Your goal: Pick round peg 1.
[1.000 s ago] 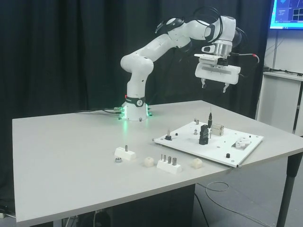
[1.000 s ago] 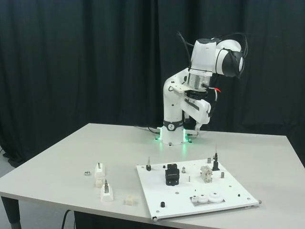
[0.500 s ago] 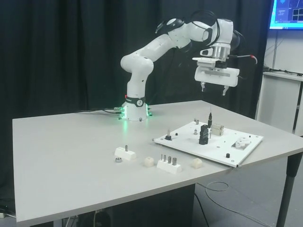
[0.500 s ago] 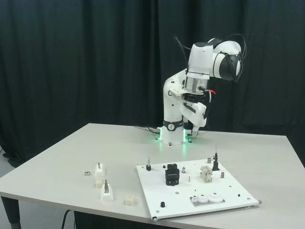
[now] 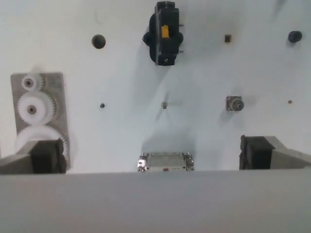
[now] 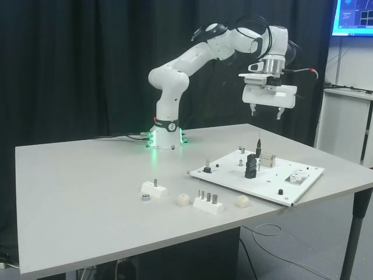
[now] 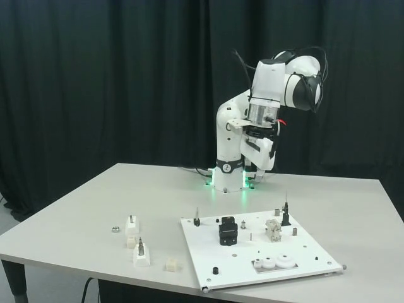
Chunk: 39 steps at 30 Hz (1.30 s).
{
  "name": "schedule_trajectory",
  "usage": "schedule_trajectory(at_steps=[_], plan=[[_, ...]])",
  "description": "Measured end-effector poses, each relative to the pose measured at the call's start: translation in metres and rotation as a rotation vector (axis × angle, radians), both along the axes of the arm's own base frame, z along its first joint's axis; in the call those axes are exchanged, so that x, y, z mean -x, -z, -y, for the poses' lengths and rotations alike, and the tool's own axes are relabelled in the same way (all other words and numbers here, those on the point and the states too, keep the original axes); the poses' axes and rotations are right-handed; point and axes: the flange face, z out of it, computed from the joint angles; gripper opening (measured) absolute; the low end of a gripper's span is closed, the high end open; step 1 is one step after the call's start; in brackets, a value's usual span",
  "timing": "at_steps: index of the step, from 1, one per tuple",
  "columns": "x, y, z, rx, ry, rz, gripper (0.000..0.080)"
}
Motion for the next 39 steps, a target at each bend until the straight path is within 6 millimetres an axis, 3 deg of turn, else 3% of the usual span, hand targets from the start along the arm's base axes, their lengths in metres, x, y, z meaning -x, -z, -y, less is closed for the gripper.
schedule_trajectory(at_steps=[39], plan=[[0.0047,-0.0020,-0.0070,0.031,-0.140,0.034,0.0800]])
